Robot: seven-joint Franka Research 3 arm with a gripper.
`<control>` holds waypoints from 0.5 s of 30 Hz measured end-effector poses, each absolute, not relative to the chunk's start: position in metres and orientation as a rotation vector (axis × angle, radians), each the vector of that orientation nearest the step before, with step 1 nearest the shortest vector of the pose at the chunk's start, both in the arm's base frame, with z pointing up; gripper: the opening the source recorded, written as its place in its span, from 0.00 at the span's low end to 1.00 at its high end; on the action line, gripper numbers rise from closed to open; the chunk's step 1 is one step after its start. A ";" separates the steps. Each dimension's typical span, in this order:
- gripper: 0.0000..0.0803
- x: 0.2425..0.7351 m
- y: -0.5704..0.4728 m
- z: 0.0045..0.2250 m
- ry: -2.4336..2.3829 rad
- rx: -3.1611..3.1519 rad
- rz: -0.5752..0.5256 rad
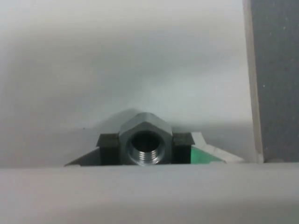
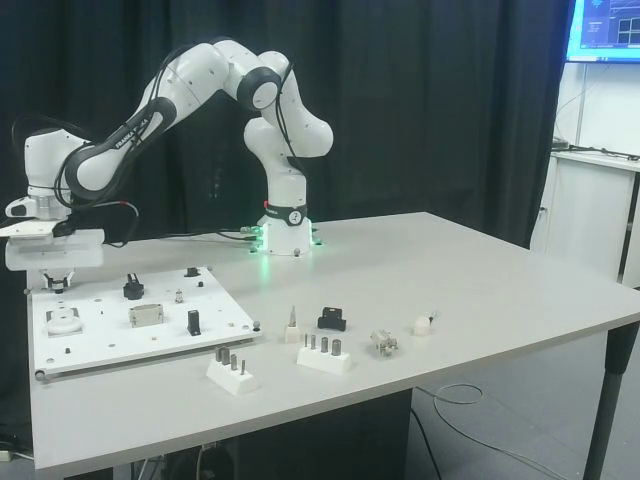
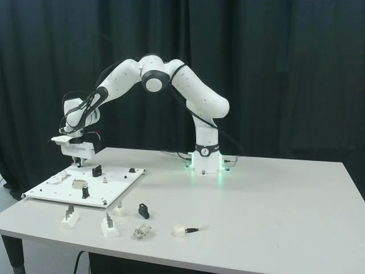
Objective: Insert bolt 4.
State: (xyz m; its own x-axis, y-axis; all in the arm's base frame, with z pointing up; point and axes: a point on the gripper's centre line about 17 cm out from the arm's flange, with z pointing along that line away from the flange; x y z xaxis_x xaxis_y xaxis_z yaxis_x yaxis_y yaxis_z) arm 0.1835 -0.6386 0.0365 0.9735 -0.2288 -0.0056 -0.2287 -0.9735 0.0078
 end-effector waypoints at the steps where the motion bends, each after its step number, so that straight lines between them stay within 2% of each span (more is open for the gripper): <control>1: 0.28 0.184 -0.639 0.036 -0.389 3.111 -0.009; 15: 0.28 0.184 -0.638 0.036 -0.788 3.040 0.006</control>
